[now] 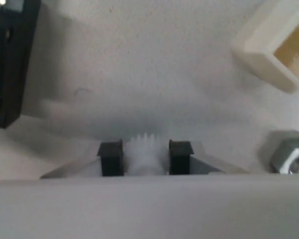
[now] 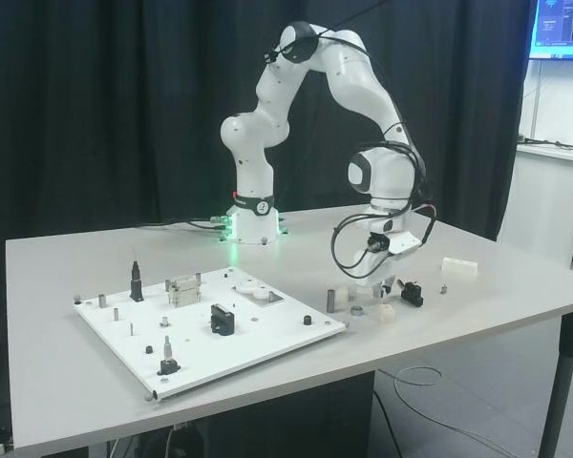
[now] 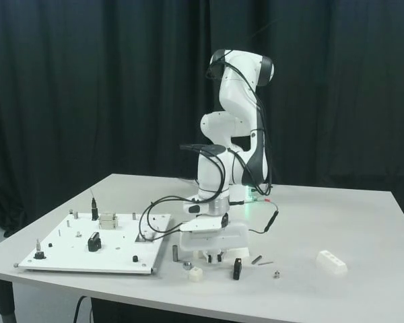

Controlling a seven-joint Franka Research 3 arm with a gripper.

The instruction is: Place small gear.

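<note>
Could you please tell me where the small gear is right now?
The small gear sits between the fingers of the gripper, low over the table, off the white board and near a hex nut and a hollow white block.

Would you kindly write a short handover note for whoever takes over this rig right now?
Gripper: jaws shut on the small gear, low over the grey table, beside the white board.
Nearby on the table: a white block, a metal nut and a black part.
Done: gear grasped.
Left: carry it to the board and place it; which spot it belongs in cannot be told from here.
</note>
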